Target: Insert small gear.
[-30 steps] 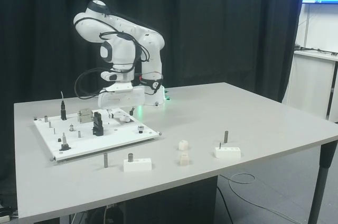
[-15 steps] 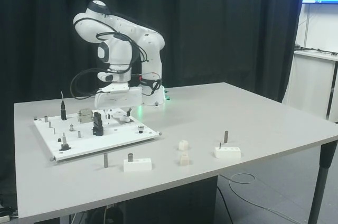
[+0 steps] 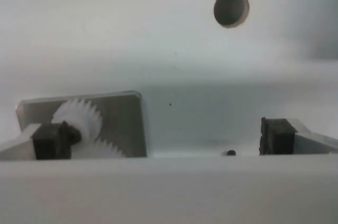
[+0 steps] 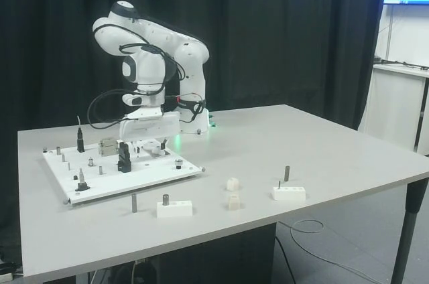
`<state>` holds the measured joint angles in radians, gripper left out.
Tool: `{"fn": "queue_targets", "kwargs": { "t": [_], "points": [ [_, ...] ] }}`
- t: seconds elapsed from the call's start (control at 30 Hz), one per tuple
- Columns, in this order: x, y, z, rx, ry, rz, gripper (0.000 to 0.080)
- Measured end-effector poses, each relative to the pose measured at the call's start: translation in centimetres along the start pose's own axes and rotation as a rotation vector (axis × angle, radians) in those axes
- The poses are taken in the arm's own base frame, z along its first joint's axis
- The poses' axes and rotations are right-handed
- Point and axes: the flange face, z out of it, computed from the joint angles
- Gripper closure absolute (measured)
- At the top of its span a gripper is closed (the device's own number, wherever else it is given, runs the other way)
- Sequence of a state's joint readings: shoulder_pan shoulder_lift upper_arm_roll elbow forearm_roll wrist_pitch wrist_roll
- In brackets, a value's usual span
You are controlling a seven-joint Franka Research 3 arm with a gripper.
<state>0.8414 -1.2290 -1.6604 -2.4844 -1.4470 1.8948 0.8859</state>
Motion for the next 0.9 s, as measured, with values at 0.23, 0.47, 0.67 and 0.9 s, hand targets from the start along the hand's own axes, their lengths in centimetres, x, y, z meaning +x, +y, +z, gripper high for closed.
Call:
{"fn": "queue_targets", "kwargs": {
  "t": [0.23,0.47,0.67,0.9],
  "points": [
    [0.0,0.0,0.0,0.001,0.001,-0.001,0.0003],
    [-0.3,-0.6,-0.4,0.002,0.004,-0.014,0.0003],
    [-0.9,-1.4,-1.3,-0.004,-0.002,-0.021,0.0003],
    [-1.3,-2.1,-2.5,-0.008,-0.018,-0.023,0.0003]
  ]
}}
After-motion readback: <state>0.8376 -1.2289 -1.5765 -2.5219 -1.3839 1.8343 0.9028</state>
